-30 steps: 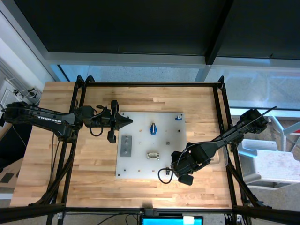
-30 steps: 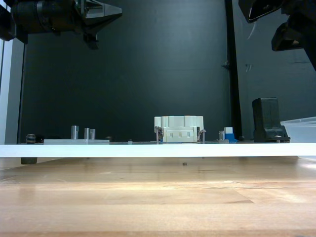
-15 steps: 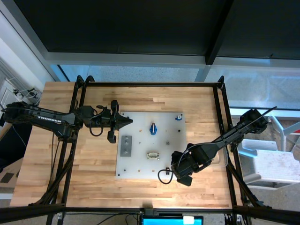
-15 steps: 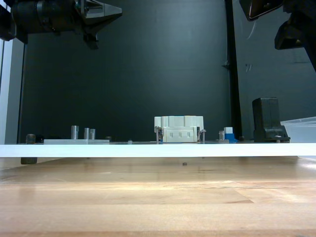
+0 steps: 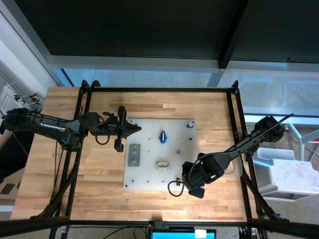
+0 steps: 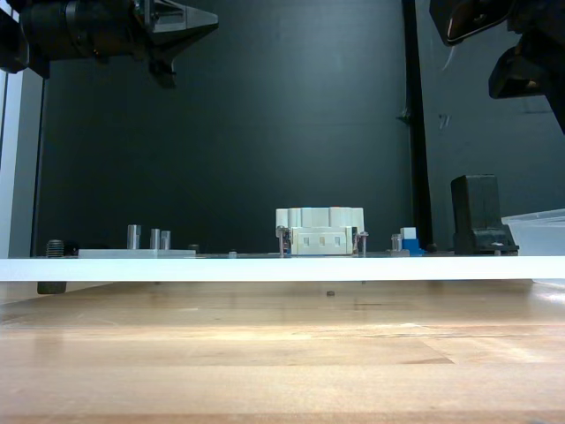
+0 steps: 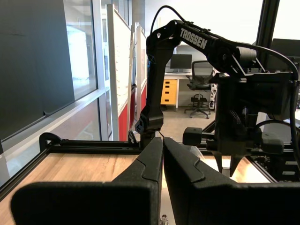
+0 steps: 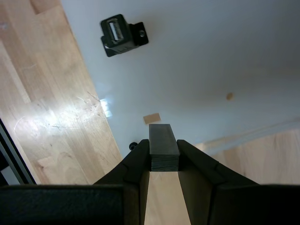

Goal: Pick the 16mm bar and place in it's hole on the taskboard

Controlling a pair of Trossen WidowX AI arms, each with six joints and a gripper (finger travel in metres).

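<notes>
The 16mm bar [image 8: 164, 147], a short grey metal piece, sits clamped between the fingers of my right gripper [image 8: 163, 154], clear of any seat. That gripper [image 5: 186, 173] hovers above the near right corner of the white taskboard [image 5: 149, 177], high over it in the low view [image 6: 461, 18]. The grey block [image 5: 134, 154] with holes lies at the board's left side, with pegs standing on it [image 6: 146, 238]. My left gripper [image 5: 137, 128] is shut and empty, raised over the board's far left corner [image 6: 207, 18], its fingers [image 7: 152, 157] pressed together.
A beige connector [image 5: 162, 165] stands mid-board [image 6: 320, 230]. A blue part [image 5: 163, 136] is farther back. A black USB socket [image 8: 123, 33] sits on the board under the right gripper. A clear bin [image 6: 538, 231] stands off the board's right edge.
The right gripper has shifted slightly over the board's near right corner, still holding the bar. The left arm has not moved.
</notes>
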